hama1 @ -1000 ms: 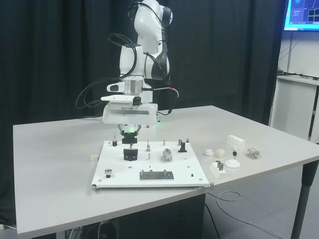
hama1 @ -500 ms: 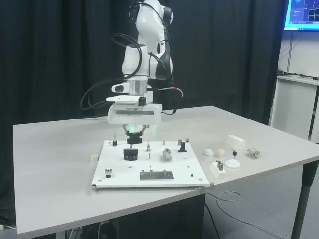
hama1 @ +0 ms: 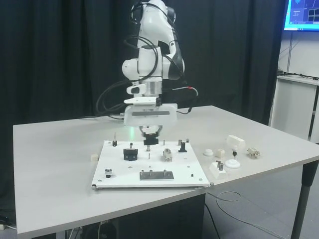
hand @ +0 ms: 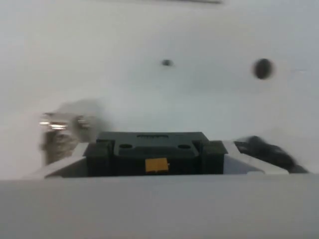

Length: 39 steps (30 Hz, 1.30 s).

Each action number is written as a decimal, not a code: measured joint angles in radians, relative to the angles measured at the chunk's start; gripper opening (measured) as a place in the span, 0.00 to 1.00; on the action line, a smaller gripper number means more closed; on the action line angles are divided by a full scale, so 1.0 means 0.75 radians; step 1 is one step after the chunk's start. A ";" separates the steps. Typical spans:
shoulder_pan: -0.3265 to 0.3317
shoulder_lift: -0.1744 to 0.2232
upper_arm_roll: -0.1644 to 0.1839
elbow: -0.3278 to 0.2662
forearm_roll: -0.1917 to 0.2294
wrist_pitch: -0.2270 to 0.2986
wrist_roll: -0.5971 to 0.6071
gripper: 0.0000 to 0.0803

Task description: Place D-SUB.

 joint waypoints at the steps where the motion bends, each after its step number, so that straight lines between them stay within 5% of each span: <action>1: 0.008 0.000 0.004 0.000 0.006 0.000 0.000 0.47; 23: 0.248 -0.005 0.053 0.000 0.045 0.050 0.144 0.47; 39: 0.393 0.044 0.055 0.000 0.040 0.103 0.284 0.47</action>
